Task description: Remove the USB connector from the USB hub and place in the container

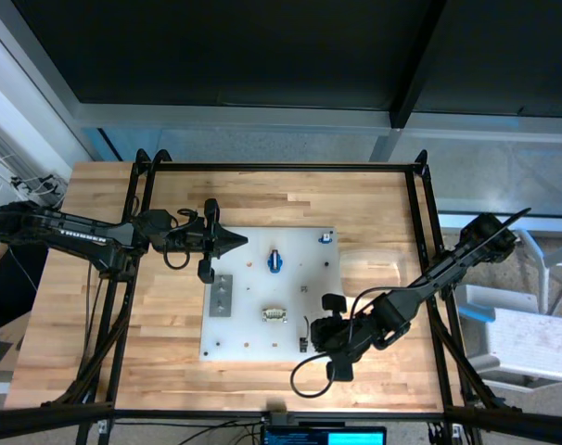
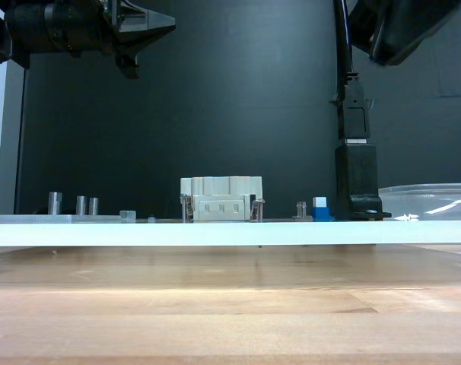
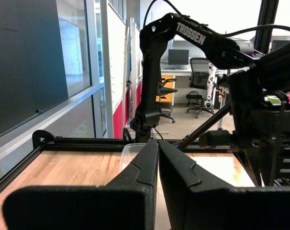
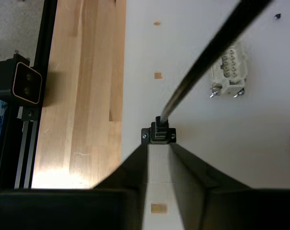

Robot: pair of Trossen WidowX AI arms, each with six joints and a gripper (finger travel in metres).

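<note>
Seen from my remote station: the USB connector (image 2: 357, 114) stands upright, plugged into the USB hub (image 2: 359, 182) near the right end of the near edge of the white board (image 1: 253, 278), its thin black tail rising straight up from the plug. The right gripper (image 4: 159, 147) hangs above it, looking down the wire, jaws released with a clear gap between them and nothing held. From the low view I judge it has not yet come down around the plug. The left gripper (image 3: 158, 143) is parked high over the far-left corner of the board, its 2 fingers pressed together on nothing. The container (image 2: 436, 194) sits just right of the hub, beyond the board's right edge, with nothing visible in it. I expect the connector to be very light and rigid at the plug, with a tail that is stiff but too thin and smooth to trust — a pinch there would likely slip or bend it. The hold I want is across the boxy plug body, just above the hub, followed by a straight upward pull; the socket's friction is the only real resistance I expect, and the hub looks screwed down at 2 small flanges. The beige connector (image 1: 275, 316) to the left stands well apart — no obstacle.
</note>
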